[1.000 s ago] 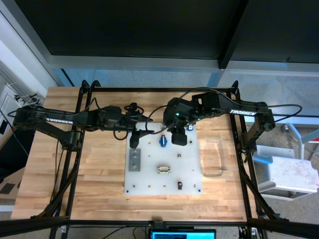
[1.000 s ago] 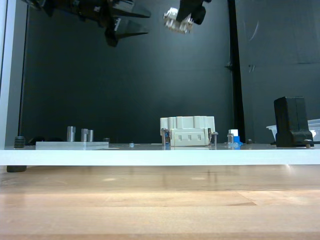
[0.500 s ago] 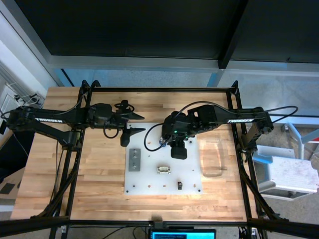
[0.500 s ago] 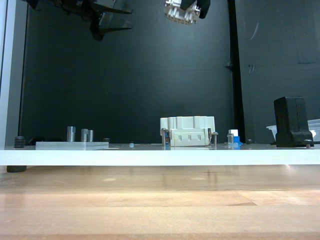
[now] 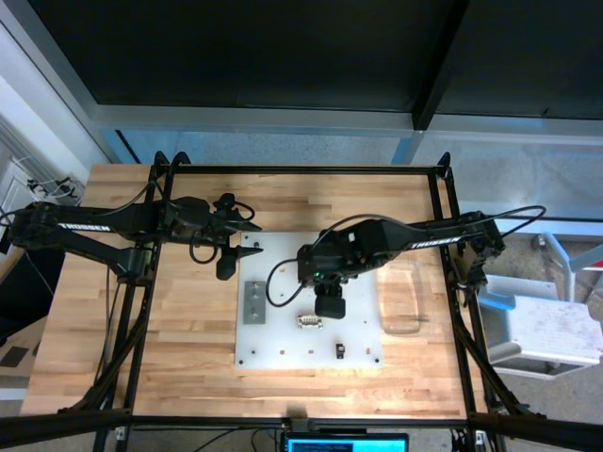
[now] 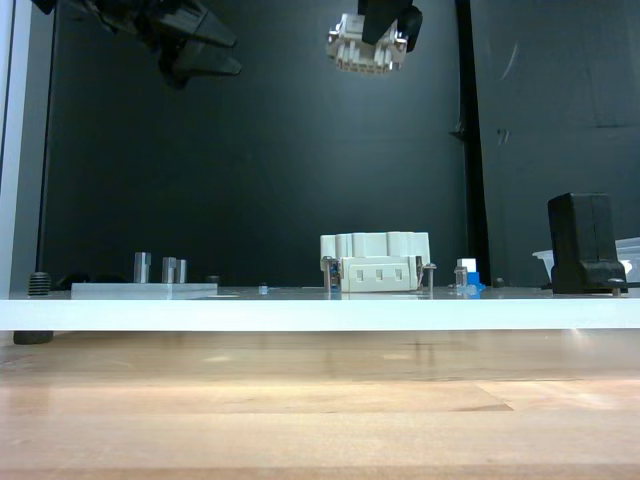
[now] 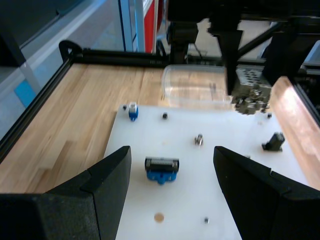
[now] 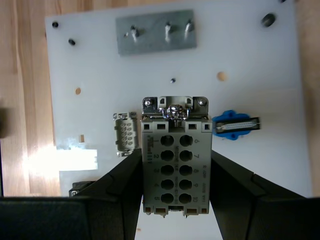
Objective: Pick the HAN10E connector and install in the HAN10E hub
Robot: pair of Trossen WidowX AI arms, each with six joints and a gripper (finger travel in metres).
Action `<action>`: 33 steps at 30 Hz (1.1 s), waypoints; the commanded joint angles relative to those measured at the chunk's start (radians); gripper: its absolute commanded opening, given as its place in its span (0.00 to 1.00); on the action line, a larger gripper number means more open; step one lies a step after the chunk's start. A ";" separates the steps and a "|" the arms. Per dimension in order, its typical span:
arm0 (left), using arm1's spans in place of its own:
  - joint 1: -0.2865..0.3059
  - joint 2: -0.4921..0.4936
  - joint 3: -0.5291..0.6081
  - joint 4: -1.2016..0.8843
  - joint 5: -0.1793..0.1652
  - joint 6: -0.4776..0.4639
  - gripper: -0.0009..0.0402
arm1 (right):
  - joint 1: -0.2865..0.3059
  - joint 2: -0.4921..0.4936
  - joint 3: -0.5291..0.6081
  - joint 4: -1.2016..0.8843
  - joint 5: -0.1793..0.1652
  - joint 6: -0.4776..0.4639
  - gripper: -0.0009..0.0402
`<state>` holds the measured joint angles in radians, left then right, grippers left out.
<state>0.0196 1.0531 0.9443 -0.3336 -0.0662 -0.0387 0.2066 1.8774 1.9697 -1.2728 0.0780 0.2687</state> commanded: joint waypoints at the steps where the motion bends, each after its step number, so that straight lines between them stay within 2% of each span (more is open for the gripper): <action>1: 0.000 -0.016 0.000 -0.037 0.013 0.004 0.58 | 0.017 0.030 0.000 0.002 -0.001 0.025 0.30; 6: 0.000 -0.049 0.000 -0.069 0.021 0.008 0.58 | 0.041 0.068 0.000 0.005 -0.005 0.056 0.30; 9: 0.000 -0.066 0.000 -0.097 0.021 0.008 0.58 | 0.049 0.087 0.000 0.016 -0.027 0.067 0.30; 14: 0.000 -0.072 0.000 -0.124 0.021 0.010 0.58 | 0.057 0.117 0.000 0.026 -0.027 0.056 0.30; 18: 0.000 -0.071 0.000 -0.142 0.020 0.010 0.58 | 0.058 0.147 0.000 0.029 -0.045 0.026 0.30; 24: 0.000 -0.071 0.000 -0.133 0.020 0.010 0.58 | 0.058 0.177 0.000 0.047 -0.042 0.002 0.30; 27: 0.000 -0.069 0.000 -0.133 0.021 0.010 0.58 | 0.057 0.191 0.001 0.050 -0.022 -0.001 0.30; 33: 0.000 -0.070 0.000 -0.133 0.021 0.010 0.58 | 0.058 0.235 0.001 0.060 -0.024 -0.006 0.30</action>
<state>0.0193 0.9829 0.9443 -0.4683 -0.0456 -0.0280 0.2638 2.1056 1.9701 -1.2140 0.0563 0.2623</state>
